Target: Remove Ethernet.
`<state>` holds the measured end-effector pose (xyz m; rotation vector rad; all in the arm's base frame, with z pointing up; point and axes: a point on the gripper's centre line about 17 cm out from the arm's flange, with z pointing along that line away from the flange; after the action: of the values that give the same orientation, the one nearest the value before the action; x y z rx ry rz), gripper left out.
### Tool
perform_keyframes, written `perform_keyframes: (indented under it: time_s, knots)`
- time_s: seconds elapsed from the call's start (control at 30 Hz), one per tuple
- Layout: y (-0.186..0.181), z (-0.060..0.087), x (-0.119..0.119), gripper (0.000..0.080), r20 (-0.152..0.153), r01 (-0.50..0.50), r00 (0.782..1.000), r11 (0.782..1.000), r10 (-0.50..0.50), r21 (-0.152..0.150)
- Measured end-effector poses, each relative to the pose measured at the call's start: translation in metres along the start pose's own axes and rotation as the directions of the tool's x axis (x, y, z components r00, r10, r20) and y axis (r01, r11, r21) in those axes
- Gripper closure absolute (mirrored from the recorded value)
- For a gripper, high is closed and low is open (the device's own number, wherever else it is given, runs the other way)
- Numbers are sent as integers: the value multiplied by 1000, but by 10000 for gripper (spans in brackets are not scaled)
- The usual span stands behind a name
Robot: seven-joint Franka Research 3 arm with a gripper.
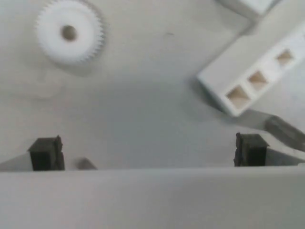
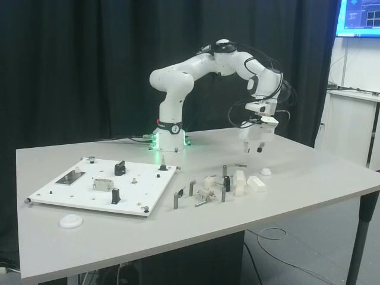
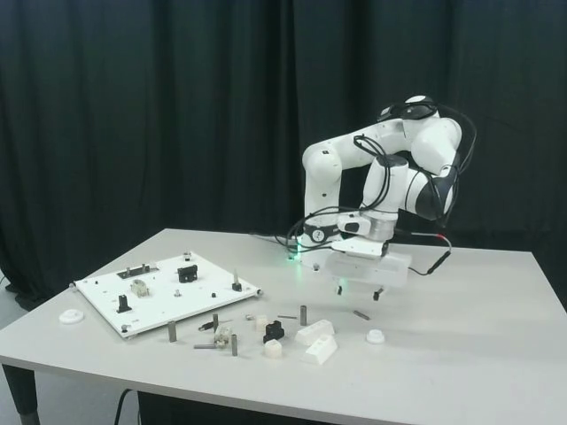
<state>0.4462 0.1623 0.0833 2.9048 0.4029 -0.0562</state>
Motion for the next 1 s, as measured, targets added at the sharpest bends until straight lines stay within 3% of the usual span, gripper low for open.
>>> perform_keyframes:
  time_s: [0.17,0.4,0.8,1.0]
  knots:
    - [22,0,-10,3,30,26,999,999,-25,-33]
    - [53,4,-29,3,67,69,996,996,-65,-49]
    - [108,18,-73,3,135,135,983,990,-128,-44]
    - [132,27,-93,3,164,179,971,984,-172,-26]
